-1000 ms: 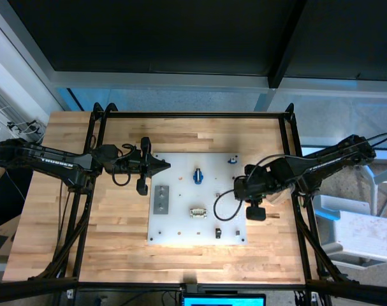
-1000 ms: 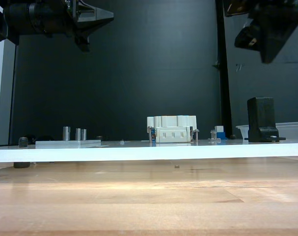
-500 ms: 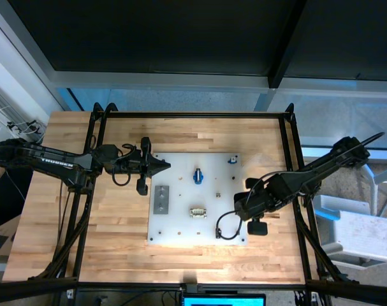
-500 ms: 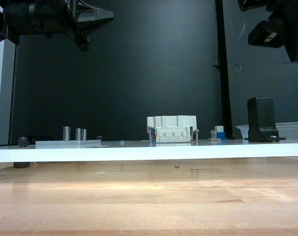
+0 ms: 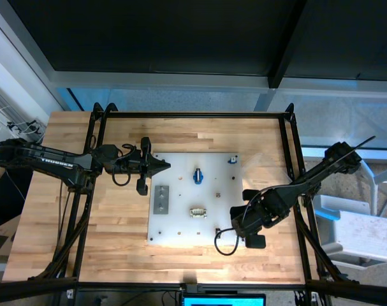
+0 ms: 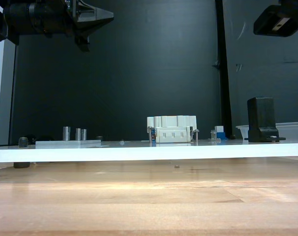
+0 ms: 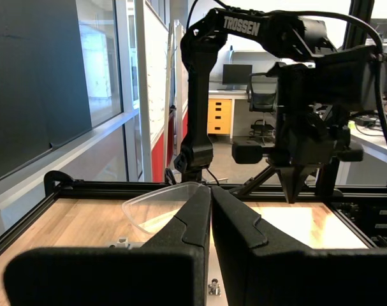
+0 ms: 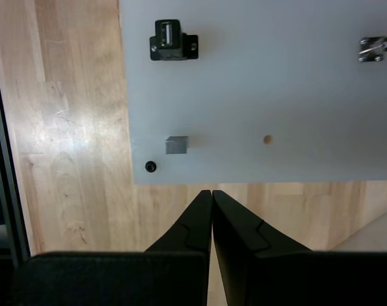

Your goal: Pick the 16mm bar from the taskboard and place it in the container

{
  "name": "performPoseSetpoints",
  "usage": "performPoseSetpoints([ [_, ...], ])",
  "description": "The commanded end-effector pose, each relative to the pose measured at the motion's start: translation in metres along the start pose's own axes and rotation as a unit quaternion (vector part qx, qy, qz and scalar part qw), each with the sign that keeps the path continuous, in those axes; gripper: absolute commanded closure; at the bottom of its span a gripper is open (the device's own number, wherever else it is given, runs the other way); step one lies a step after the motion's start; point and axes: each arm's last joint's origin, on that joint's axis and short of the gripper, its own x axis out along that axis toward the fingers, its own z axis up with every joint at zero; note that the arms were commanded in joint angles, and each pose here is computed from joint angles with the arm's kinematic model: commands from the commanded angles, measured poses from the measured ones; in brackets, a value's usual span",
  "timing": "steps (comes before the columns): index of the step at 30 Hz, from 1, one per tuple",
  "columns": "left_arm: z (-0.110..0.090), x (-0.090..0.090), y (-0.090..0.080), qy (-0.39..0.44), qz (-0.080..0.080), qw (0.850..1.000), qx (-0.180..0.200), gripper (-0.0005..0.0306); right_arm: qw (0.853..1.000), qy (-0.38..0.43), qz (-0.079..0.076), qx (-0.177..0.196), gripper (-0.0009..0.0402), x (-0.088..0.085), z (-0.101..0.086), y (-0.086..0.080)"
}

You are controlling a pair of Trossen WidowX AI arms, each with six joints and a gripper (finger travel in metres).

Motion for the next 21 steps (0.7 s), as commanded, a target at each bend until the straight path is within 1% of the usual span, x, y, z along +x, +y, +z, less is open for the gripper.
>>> performPoseSetpoints([
  [1,0.0,0.0,0.0,0.0,0.0,1.0,0.0,0.03,1.0,0.005,-0.002,0.009,0.0393,0.005,-0.001,0.006],
  [6,0.0,0.0,0.0,0.0,0.0,1.0,0.0,0.03,1.0,0.008,-0.002,0.021,0.0392,0.012,0.0,0.012],
  [10,0.0,0.0,0.0,0.0,0.0,1.0,0.0,0.03,1.0,0.009,-0.003,0.028,0.0373,0.016,0.001,0.014],
  [16,0.0,0.0,0.0,0.0,0.0,1.0,0.0,0.03,1.0,0.006,-0.002,0.029,0.0314,0.017,0.002,0.016],
  [20,0.0,0.0,0.0,0.0,0.0,1.0,0.0,0.03,1.0,0.002,-0.014,0.027,0.0263,0.019,0.003,0.016],
  [21,0.0,0.0,0.0,0.0,0.0,1.0,0.0,0.03,1.0,0.003,-0.015,0.027,0.025,0.02,0.003,0.016],
])
